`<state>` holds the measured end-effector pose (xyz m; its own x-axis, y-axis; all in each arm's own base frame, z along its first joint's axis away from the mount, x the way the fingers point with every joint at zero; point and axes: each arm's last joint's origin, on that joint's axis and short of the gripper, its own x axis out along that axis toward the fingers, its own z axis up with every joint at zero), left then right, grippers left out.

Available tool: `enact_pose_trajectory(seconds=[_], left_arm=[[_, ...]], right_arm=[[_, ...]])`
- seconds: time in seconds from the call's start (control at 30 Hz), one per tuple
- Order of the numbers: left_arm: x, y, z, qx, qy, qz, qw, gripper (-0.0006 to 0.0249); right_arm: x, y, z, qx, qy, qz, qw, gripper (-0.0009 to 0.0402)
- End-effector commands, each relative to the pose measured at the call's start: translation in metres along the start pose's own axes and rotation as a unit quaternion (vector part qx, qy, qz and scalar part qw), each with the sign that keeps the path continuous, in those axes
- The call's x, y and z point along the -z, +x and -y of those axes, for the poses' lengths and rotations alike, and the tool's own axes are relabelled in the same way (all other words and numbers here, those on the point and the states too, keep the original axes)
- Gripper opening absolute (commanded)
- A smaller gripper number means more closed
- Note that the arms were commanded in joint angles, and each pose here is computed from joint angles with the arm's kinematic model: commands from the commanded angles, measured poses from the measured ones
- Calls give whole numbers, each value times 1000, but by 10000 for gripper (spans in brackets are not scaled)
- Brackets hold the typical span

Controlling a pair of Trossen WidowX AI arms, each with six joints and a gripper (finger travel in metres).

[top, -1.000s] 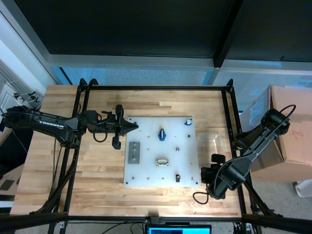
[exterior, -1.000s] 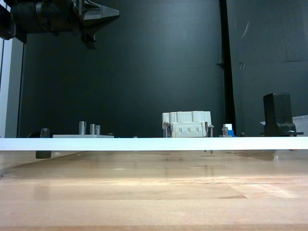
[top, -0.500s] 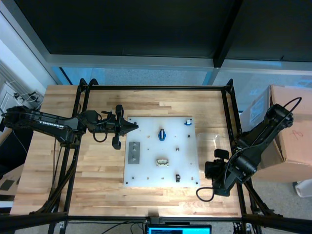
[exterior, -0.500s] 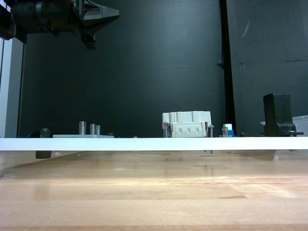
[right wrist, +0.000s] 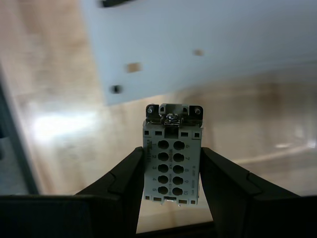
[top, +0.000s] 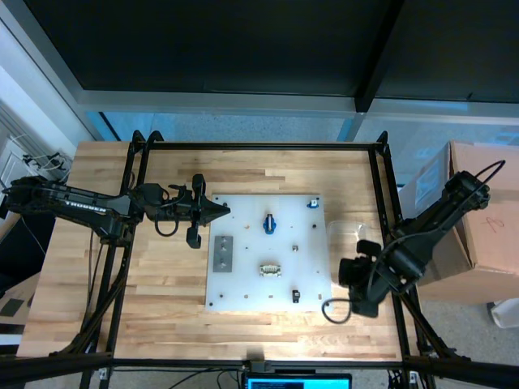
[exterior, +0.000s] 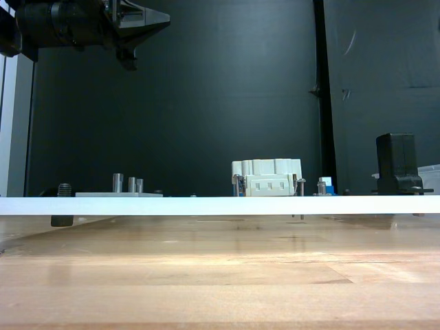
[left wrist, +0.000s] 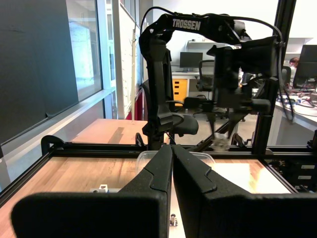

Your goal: Remove the HAN10E connector from the taskboard and place in the container

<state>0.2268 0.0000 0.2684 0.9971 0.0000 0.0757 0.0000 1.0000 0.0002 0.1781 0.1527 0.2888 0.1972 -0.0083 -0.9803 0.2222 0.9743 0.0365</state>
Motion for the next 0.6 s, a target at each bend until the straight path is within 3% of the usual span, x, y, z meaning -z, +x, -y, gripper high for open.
enact_pose_trajectory(seconds=[0.03,0.2,0.3,0.6], left_arm=[[0,0,0,0,0,0,1000,0],[0,0,0,0,0,0,1000,0],[0,0,0,0,0,0,1000,0],[0,0,0,0,0,0,1000,0]], right_arm=[[-7,6,18,26,4,-18,999,0],[-11,15,49,42,30,-26,998,0],[-7,21,61,37,46,-40,997,17],[-4,35,63,27,43,-41,998,174]])
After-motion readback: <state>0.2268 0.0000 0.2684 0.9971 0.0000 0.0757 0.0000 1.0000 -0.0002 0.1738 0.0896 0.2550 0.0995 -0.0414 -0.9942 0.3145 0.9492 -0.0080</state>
